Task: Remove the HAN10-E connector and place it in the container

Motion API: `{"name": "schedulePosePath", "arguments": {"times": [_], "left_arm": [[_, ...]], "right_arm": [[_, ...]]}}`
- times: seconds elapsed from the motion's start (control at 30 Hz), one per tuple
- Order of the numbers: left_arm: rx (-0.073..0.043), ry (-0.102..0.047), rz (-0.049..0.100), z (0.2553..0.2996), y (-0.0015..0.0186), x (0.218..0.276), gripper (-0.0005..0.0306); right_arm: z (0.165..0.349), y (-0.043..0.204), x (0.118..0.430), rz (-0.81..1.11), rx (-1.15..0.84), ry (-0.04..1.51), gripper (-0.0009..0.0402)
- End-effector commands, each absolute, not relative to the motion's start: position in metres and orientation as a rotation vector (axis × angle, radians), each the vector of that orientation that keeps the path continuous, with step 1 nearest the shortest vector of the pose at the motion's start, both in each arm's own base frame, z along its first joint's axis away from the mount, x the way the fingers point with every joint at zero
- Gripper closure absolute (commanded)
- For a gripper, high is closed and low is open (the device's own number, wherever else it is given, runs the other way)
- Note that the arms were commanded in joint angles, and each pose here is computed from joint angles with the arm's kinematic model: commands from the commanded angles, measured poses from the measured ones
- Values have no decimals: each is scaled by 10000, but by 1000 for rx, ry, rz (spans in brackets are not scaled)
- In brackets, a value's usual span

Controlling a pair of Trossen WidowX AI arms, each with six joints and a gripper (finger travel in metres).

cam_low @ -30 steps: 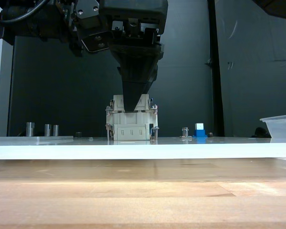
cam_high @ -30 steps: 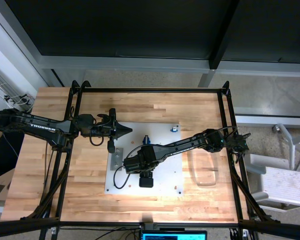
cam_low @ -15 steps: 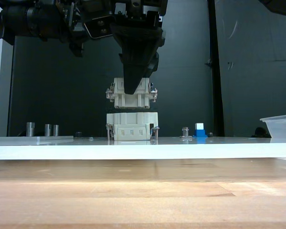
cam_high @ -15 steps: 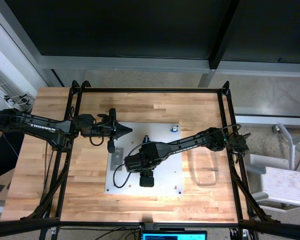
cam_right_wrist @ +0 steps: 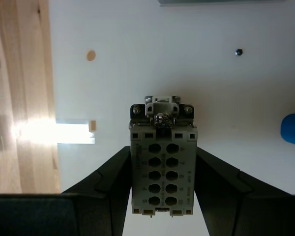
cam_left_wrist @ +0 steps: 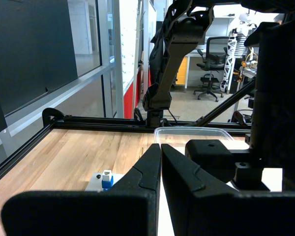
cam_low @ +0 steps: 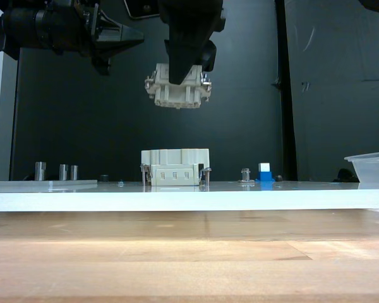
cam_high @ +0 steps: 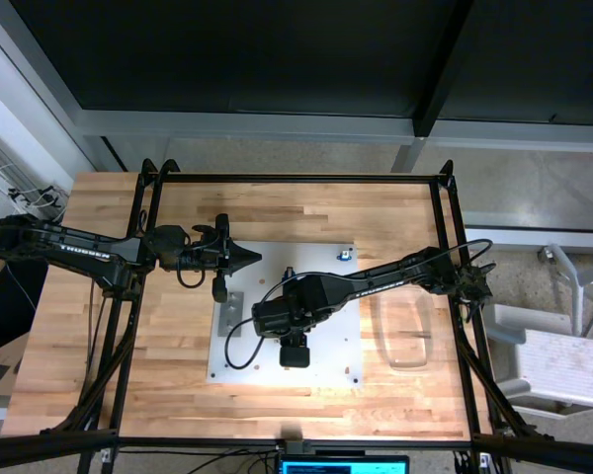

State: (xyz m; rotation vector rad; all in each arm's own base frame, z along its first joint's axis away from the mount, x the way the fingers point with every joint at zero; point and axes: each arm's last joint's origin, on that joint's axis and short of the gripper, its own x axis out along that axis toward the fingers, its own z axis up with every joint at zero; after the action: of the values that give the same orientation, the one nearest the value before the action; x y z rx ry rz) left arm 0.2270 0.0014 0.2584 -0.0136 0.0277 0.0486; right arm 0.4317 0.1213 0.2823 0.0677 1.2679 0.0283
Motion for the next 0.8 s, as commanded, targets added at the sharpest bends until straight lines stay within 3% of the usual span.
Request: {"name": "schedulePosePath", "arguments": {"times": [0.03,0.37,0.8], "left_arm": [[-13,27,49,2585,14,2270,300],[-13,27,49,2585,14,2270,300],[-13,28,49,2585,14,2271,300]], "right_arm": [[2840,1217,4261,28,65,1274,315],[2808,1174,3929,29,72,1247,315],[2779,1093,3232,41,61,1271,315]]}}
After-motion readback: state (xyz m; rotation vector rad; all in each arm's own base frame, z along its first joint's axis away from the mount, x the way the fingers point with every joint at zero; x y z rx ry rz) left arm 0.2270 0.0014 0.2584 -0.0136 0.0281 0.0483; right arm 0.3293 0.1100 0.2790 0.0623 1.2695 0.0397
